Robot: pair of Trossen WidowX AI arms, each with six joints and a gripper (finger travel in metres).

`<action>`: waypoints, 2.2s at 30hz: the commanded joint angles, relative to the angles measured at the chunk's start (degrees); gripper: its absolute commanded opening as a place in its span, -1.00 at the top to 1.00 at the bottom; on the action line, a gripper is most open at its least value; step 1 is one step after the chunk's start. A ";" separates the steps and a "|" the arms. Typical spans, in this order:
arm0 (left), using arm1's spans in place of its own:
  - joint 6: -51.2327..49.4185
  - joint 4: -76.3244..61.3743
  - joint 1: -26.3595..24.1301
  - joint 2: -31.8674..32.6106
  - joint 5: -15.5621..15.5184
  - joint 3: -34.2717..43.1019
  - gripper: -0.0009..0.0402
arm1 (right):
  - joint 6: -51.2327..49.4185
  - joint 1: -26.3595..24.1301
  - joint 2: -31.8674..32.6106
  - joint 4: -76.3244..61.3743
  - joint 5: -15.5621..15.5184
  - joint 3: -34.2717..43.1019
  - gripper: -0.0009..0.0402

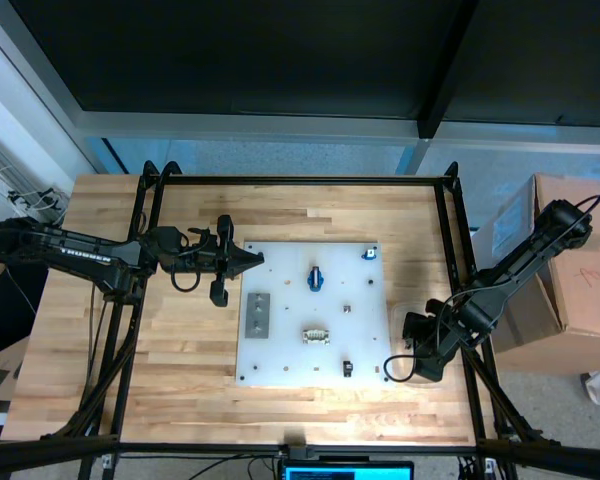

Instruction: Remove the HAN10E connector from the taskboard and place in the container

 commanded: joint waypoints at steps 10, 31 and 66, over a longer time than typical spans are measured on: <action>0.02 0.02 0.00 0.02 0.02 0.02 0.96 | -0.15 0.02 -0.20 -4.50 0.02 2.67 0.84; 0.02 0.02 0.02 0.02 0.02 0.02 0.96 | -0.11 0.15 -0.17 0.42 2.56 -1.77 0.84; 0.02 0.02 0.02 0.02 0.02 0.02 0.96 | 0.02 0.13 -0.20 0.31 -0.04 -2.67 0.84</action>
